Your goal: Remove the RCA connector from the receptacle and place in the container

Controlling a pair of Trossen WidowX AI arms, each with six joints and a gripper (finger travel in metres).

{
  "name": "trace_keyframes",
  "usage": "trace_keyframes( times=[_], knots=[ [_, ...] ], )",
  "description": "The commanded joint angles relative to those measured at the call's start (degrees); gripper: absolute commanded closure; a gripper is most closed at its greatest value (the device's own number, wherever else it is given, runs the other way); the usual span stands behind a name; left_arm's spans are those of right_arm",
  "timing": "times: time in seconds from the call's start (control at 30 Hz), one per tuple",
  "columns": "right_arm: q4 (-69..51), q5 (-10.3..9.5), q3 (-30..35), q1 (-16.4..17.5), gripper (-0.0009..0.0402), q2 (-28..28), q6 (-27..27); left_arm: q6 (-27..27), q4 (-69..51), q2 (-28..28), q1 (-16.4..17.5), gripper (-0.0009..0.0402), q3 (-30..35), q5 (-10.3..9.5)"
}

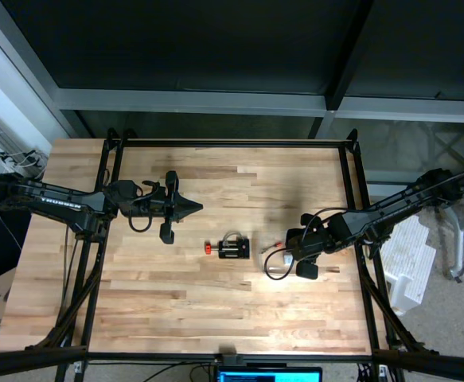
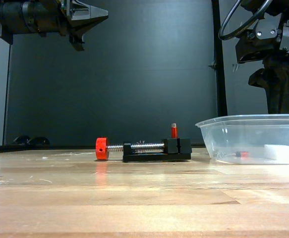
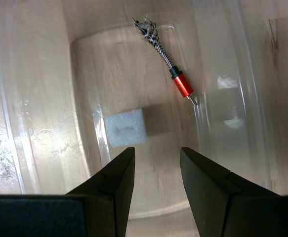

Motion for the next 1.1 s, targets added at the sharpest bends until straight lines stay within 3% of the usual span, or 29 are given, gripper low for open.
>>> trace_keyframes(
  times=[0.03, 0.3, 0.67, 0.73, 0.87, 1.1],
  knots=[
    [0.0, 0.04, 1.7, -0.8, 0.0267, -1.0, -2.3, 0.0, 0.0, 0.0, 0.0, 0.0393, 0.0, 0.02],
    [1.2, 0.15, 8.5, -7.0, 0.0285, -3.5, -10.1, 0.0, 0.0, 0.0, 0.0, 0.0393, 0.0, 0.02],
    [14.4, -0.31, 13.1, -14.0, 0.0397, -3.5, -21.3, 0.0, 0.0, 0.0, 0.0, 0.0393, 0.0, 0.02],
    [17.4, -0.83, 13.1, -14.9, 0.0390, -3.5, -22.6, 0.0, 0.0, 0.0, 0.0, 0.0393, 0.0, 0.02],
    [24.1, -4.81, 12.8, -17.0, 0.0395, -3.5, -25.1, 0.0, 0.0, 0.0, 0.0, 0.0393, 0.0, 0.02],
    [40.0, -5.07, 8.8, -18.5, 0.0393, -4.9, -27.3, 0.0, 0.0, 0.0, 0.0, 0.0393, 0.0, 0.02]
  ],
)
